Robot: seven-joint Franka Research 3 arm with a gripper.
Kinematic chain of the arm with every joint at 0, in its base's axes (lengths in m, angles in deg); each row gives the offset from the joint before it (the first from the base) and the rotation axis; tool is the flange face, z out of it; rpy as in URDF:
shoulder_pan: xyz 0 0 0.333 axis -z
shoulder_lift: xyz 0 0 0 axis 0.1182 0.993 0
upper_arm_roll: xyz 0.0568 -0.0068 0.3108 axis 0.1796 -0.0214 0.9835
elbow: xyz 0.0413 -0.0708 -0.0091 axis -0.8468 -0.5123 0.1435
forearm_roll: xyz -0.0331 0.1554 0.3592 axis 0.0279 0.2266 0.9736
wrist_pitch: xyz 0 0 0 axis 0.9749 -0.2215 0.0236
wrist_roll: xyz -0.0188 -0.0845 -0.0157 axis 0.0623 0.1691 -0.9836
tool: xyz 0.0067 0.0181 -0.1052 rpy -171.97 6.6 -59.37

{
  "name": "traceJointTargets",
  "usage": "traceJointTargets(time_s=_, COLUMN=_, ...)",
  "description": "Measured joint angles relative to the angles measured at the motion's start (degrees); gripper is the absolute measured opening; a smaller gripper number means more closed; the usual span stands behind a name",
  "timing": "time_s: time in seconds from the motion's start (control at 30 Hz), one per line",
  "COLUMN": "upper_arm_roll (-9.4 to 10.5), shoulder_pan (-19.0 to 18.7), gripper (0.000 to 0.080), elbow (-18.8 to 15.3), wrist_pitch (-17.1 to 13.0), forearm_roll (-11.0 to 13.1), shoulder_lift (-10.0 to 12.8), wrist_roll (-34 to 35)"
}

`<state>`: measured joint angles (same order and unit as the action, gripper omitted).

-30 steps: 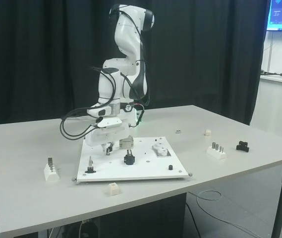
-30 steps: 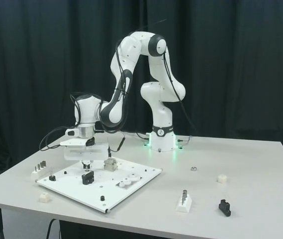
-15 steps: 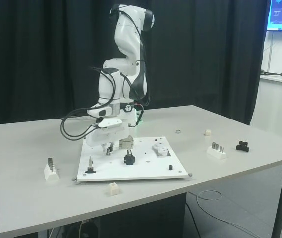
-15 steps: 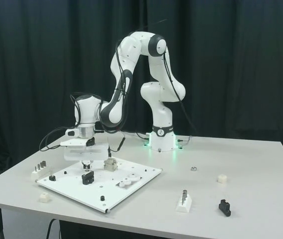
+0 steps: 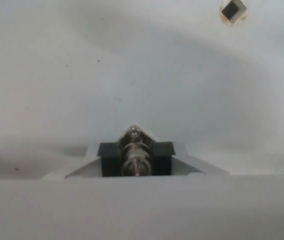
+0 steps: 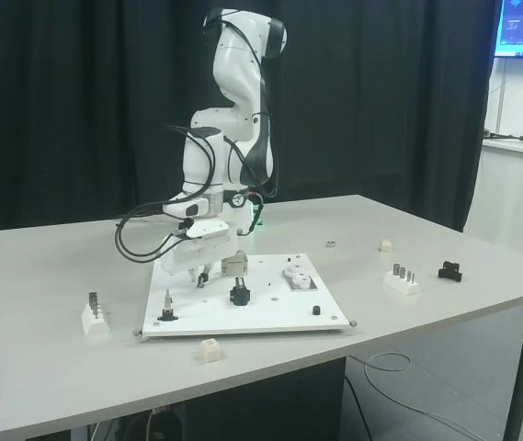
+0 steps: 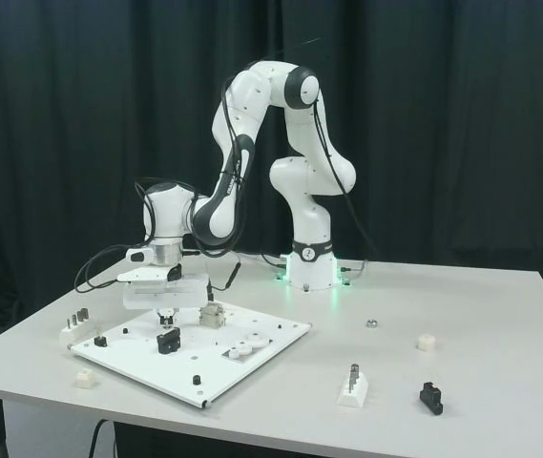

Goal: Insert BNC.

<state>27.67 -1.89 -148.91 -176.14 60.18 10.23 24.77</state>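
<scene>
In the wrist view a small metal BNC connector (image 5: 134, 156) sits between two black finger pads (image 5: 110, 159), and my gripper (image 5: 136, 161) is shut on it. Below it lies the white board (image 5: 132, 75). From the room, the gripper (image 6: 202, 273) hangs just above the white board's (image 6: 270, 312) rear left part, next to a grey block (image 6: 234, 265). The second room view shows the gripper (image 7: 165, 314) right over a black fixture (image 7: 168, 341) on the board (image 7: 252, 367). The connector itself is too small to make out in the room views.
The board also carries an upright pin on a black base (image 6: 167, 308), a black fixture (image 6: 240, 294), white round parts (image 6: 299, 276) and a black knob (image 6: 317, 310). Around it stand white holders (image 6: 96, 317) (image 6: 402, 278), a white cube (image 6: 210, 349) and a black clip (image 6: 450, 270).
The hand has risen slightly above the board, still shut on the connector. Nothing else has moved.
</scene>
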Motion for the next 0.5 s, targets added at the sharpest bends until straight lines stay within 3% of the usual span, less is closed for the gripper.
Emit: traceJointTargets(time_s=0.5, upper_arm_roll=0.00, shoulder_pan=0.0, gripper=0.0120, elbow=0.0, wrist_pitch=0.0, forearm_roll=0.0, shoulder_lift=0.0, wrist_roll=-1.8)
